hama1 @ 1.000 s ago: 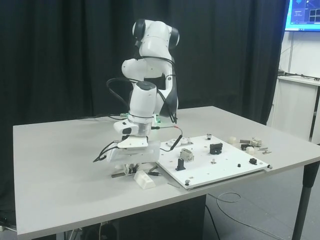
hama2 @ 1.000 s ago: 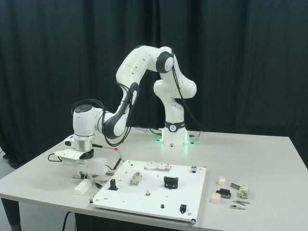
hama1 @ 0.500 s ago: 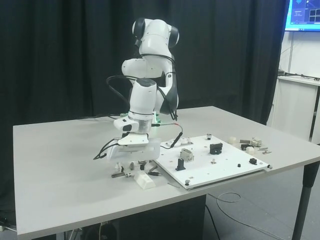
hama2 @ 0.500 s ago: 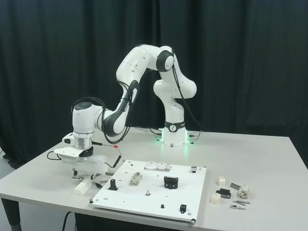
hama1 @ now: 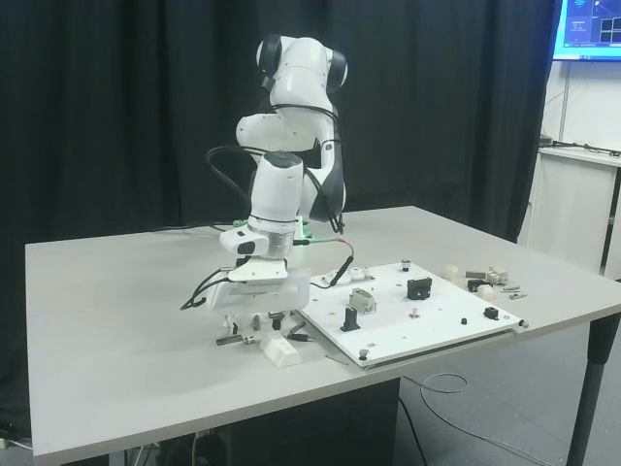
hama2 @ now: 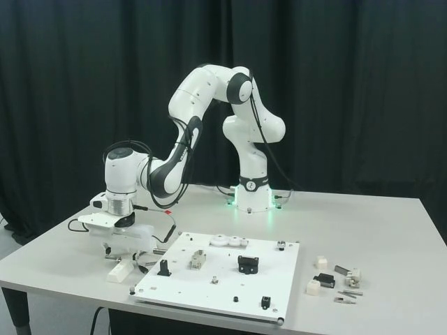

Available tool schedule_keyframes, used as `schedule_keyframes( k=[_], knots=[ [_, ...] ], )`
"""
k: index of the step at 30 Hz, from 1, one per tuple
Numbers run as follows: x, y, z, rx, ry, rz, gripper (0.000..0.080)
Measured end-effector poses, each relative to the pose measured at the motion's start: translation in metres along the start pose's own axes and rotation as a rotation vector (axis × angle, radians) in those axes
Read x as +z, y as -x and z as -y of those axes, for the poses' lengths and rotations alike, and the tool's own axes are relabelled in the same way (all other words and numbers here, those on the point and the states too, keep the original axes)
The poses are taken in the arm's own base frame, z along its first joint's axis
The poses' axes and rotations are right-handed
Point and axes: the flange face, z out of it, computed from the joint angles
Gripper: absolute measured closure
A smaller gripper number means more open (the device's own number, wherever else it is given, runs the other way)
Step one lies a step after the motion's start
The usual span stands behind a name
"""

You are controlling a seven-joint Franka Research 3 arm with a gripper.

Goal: Place BNC.

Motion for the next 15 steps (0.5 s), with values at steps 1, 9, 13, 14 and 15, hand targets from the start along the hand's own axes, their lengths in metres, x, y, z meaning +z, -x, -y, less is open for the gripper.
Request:
schedule_keyframes(
  k=[1, 9, 13, 14, 15],
  knots=[
    [0.0000, 0.0000, -0.0002, 0.000, 0.000, 0.000, 0.0009],
    [0.0002, -0.0002, -0.0017, -0.002, 0.002, 0.002, 0.0003],
    [0.0002, -0.0003, -0.0023, -0.002, 0.003, 0.004, 0.0003],
    [0.0003, -0.0003, -0.0025, -0.002, 0.003, 0.004, 0.0003],
    [0.0003, -0.0003, -0.0026, -0.002, 0.004, 0.004, 0.0003]
  ],
)
